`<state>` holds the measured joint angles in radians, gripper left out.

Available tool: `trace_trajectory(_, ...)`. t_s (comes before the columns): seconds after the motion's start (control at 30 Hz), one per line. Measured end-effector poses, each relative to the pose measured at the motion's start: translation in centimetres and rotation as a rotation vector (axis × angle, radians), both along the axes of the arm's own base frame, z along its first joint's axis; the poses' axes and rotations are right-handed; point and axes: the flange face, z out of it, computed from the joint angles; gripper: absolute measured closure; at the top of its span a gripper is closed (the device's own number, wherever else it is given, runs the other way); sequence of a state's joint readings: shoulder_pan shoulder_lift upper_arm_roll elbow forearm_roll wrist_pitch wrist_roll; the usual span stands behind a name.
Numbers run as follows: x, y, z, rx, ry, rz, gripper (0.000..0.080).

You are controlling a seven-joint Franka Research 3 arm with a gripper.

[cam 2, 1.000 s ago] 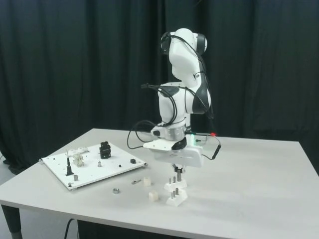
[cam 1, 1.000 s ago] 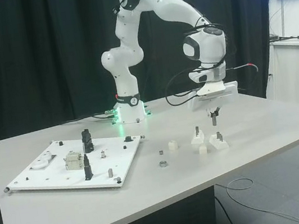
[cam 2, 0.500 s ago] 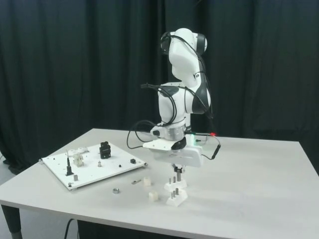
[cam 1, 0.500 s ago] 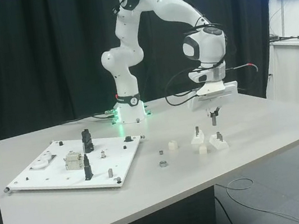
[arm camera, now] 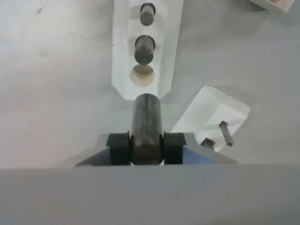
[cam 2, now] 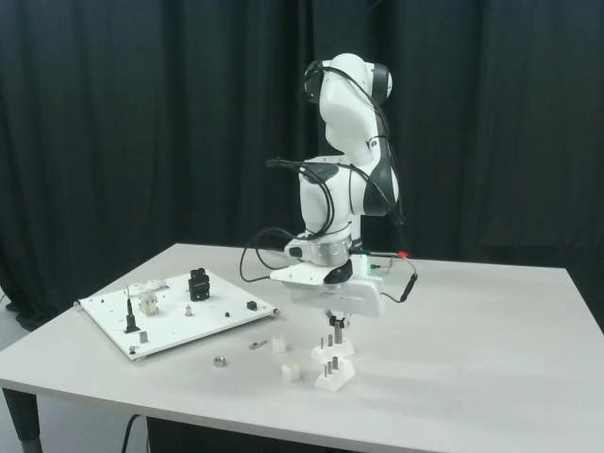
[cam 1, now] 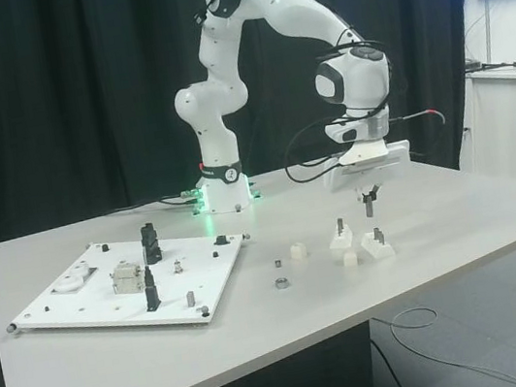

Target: Insert round peg 4.

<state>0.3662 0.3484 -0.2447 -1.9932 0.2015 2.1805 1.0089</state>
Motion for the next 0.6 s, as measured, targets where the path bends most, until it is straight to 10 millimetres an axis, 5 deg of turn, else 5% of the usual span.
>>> trace_trajectory(0.6, 0.09, -0.20, 0.12, -0.008, -0.005, 0.005, 0.0653)
